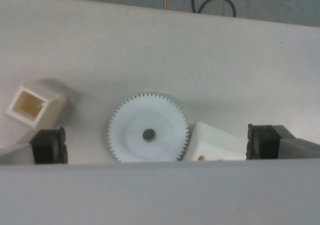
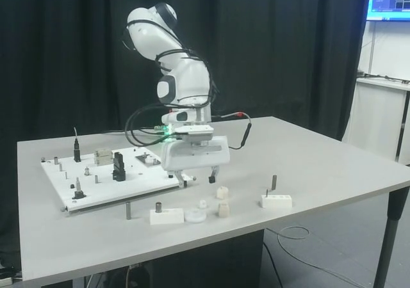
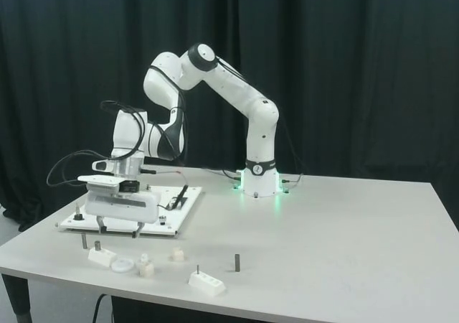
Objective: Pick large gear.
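Gripper (image 1: 148, 146) spread wide, holding nothing, hovering above gear (image 1: 148, 129) at lower centre of wrist view; gear flat on table (image 1: 165, 55), touching a block (image 1: 212, 144).

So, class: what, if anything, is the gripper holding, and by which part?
Nothing. The gripper is open above the table, with the large gear lying free below between its fingers.

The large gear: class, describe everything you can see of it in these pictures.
The large gear is a white, plastic-looking disc with fine teeth around its rim, a raised hub and a small dark centre hole. It lies flat on the grey table near the front edge, next to a white block. The gripper hovers above it with fingers open, not touching it.
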Action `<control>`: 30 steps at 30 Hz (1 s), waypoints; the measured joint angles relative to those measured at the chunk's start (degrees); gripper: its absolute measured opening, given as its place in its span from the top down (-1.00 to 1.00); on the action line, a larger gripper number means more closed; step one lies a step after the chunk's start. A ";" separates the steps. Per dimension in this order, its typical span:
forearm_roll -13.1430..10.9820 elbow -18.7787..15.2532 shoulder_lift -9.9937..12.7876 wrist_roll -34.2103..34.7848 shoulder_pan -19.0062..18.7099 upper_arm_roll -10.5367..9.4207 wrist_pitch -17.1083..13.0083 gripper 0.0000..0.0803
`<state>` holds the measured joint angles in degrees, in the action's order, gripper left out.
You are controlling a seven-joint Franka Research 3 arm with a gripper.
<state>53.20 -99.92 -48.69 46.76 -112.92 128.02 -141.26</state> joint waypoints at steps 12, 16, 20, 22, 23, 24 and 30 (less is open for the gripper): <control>0.55 4.92 -3.60 -6.25 -2.18 -0.02 5.72 -0.99; 1.14 6.49 -4.65 -7.50 -3.03 -0.04 7.65 -0.99; 1.93 7.96 -5.73 -8.42 -3.95 -0.12 9.72 -0.99; 2.40 8.68 -6.27 -8.60 -4.36 -0.19 10.75 -0.99; 2.65 9.01 -6.55 -8.69 -4.55 -0.24 11.26 -0.99; 2.88 9.31 -6.83 -8.76 -4.72 -0.29 11.67 -0.99; 4.92 10.87 -8.55 -8.81 -5.32 -0.96 14.24 -0.99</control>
<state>58.12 -89.05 -57.24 37.95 -118.24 127.07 -127.02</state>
